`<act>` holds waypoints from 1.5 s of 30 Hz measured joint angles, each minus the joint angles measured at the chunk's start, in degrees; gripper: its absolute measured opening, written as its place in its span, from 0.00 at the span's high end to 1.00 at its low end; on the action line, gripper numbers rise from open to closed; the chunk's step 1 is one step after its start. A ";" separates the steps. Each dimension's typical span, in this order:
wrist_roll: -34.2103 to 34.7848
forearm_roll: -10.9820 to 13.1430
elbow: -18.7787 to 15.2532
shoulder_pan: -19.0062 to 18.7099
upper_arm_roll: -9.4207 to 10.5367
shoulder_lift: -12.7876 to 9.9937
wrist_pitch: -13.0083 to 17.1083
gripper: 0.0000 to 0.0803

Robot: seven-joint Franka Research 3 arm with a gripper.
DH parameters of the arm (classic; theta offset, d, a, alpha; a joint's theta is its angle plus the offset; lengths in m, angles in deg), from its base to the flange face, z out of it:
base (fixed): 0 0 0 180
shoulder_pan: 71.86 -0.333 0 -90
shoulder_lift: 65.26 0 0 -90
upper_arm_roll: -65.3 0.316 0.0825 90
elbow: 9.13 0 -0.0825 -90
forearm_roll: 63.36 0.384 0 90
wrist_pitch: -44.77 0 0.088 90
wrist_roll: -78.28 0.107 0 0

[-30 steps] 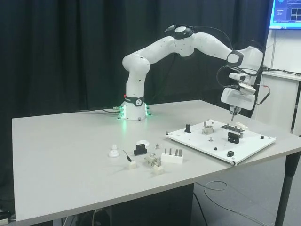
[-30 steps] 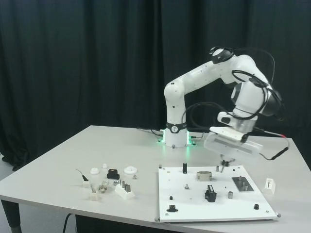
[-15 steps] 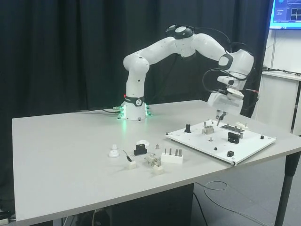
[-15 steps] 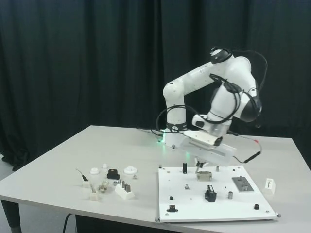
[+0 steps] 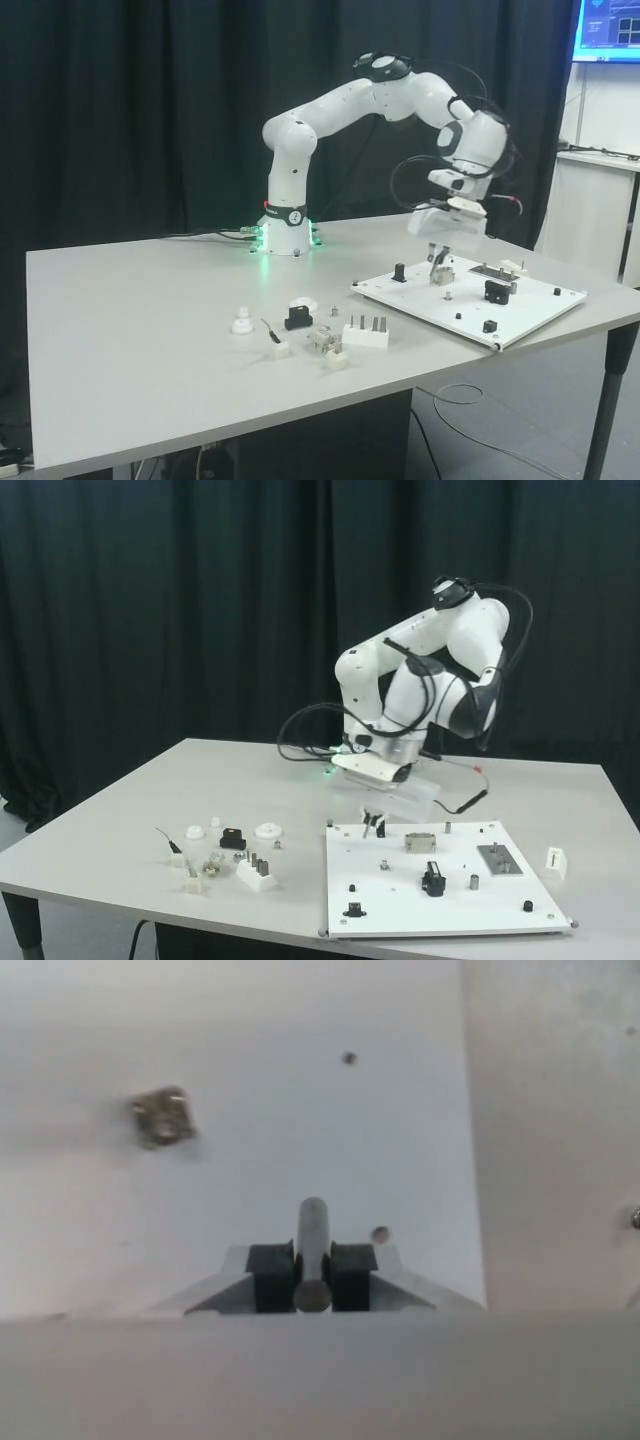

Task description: Insert round peg 2.

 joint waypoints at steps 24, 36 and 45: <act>-13.31 13.07 -9.91 0.12 -2.45 -2.27 2.49 0.91; -14.80 16.34 -11.65 0.10 -2.45 -2.29 2.26 0.91; -16.04 17.80 -12.55 0.00 -2.63 -2.29 1.51 0.91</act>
